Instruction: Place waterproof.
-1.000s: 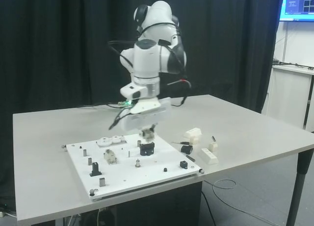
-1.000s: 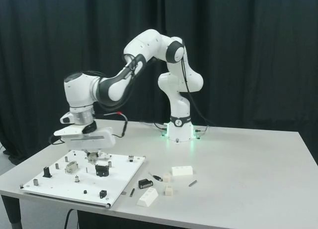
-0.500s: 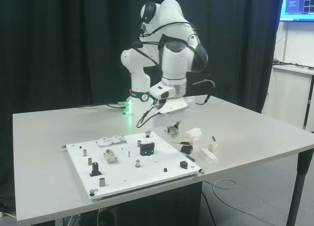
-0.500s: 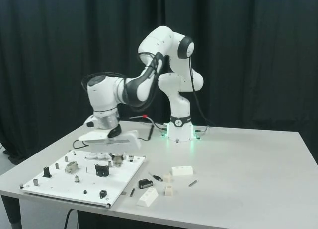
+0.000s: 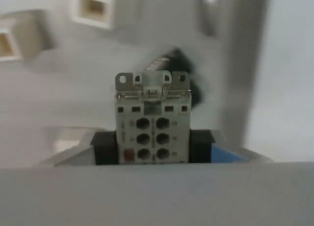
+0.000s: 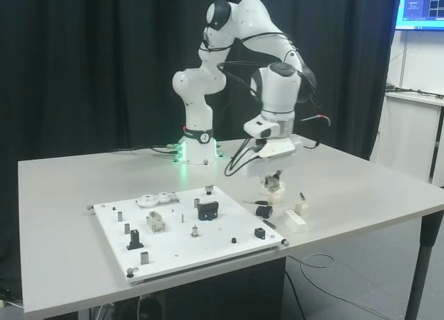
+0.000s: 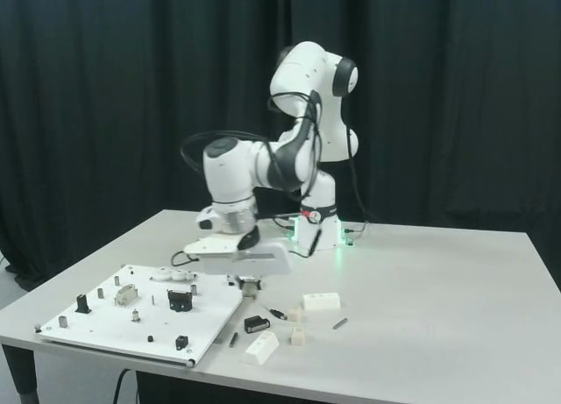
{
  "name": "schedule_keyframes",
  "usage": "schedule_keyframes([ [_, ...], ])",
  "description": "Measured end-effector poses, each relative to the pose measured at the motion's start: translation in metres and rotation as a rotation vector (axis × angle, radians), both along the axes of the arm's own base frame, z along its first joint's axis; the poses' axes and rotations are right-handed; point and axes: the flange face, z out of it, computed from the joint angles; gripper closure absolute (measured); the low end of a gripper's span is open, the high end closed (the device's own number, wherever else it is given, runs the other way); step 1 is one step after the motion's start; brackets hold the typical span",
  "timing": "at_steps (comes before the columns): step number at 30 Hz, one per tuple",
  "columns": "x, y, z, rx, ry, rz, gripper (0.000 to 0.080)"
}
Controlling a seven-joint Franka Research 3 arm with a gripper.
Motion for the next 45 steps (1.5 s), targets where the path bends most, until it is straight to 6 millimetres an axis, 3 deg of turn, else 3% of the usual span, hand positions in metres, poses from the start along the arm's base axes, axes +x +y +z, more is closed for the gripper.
schedule_keyframes([
  [13,-0.011,0.08,-0.013,-0.041,-0.031,-0.01,0.0493],
  [23,-0.029,0.123,-0.025,-0.086,-0.029,-0.002,0.0493],
  [31,-0.048,0.142,-0.035,-0.135,-0.015,0.005,0.0493],
  [45,-0.072,0.152,-0.051,-0.153,-0.057,0.026,0.0493],
])
